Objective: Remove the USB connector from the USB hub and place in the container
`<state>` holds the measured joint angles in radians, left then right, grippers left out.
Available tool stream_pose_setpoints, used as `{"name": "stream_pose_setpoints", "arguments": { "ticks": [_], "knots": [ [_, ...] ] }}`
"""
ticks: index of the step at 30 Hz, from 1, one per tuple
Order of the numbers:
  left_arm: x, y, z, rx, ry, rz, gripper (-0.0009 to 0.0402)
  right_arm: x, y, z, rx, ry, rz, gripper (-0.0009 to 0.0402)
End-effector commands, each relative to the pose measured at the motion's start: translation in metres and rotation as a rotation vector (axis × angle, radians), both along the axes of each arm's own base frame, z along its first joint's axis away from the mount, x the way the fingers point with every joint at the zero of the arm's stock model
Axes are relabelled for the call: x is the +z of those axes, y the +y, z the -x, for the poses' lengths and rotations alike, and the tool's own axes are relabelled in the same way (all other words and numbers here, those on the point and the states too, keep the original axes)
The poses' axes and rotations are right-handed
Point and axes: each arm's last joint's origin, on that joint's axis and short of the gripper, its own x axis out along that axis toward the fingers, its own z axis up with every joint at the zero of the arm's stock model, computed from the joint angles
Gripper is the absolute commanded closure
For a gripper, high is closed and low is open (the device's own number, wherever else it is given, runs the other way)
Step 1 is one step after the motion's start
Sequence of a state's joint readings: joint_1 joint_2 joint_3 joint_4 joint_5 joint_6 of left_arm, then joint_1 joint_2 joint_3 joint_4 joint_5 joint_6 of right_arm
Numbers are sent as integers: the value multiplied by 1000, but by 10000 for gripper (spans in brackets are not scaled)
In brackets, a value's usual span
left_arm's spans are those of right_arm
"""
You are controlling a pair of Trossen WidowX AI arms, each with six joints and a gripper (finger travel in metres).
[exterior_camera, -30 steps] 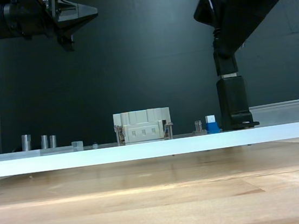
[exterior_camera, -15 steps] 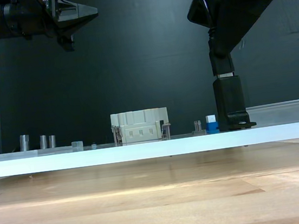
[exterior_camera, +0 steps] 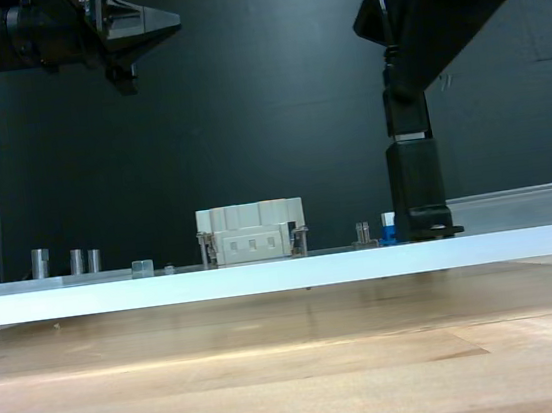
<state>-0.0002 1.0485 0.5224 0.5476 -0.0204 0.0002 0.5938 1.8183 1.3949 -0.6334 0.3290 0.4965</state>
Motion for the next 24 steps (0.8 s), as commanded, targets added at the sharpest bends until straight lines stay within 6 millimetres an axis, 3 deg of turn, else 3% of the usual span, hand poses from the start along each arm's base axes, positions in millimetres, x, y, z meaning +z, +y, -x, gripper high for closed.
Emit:
{"name": "stream_pose_setpoints", "arguments": {
  "ticks": [1, 10, 24],
  "knots": [
    [0, 0, 0, 0, 0, 0, 392, 0, -1, 7, -15, -25, -7, 393],
    [0, 0, 0, 0, 0, 0, 392, 0, 2, 21, -39, -89, 4, 393],
    [0, 0, 0, 0, 0, 0, 392, -2, 3, 23, 23, -80, 9, 393]
  ]
}}
